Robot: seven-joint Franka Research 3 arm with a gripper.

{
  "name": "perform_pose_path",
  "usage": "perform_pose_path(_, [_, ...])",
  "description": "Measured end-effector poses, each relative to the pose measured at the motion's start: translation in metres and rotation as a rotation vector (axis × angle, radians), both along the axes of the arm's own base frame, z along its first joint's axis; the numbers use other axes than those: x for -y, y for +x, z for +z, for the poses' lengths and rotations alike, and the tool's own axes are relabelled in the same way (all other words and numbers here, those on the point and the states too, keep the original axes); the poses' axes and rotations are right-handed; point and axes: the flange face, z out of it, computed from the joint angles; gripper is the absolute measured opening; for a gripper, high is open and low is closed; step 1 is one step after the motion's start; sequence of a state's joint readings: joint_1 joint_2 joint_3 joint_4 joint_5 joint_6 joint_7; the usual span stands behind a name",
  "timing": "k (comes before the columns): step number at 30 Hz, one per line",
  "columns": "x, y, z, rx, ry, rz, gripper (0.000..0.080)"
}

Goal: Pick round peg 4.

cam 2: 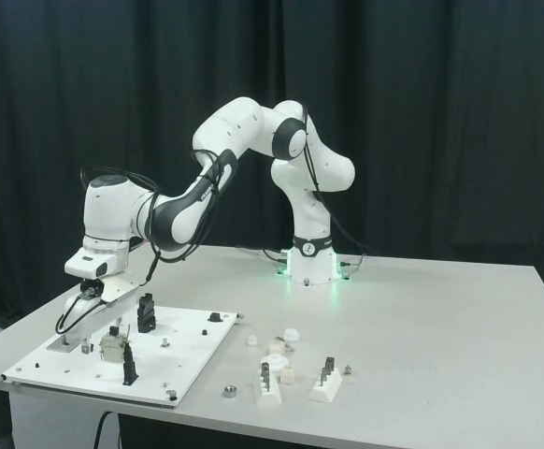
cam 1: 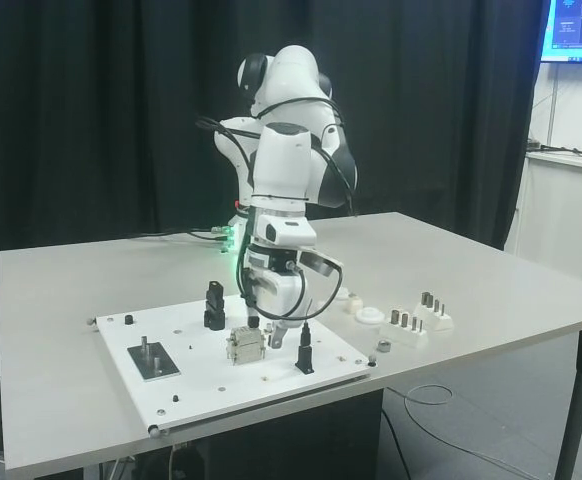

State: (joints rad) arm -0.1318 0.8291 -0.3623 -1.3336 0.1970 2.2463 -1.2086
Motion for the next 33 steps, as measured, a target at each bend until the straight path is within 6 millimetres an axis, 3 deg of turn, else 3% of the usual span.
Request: perform_pose_path(33, [0.0014, -0.0013, 0.0094, -0.009, -0.003, 0.002, 0.08])
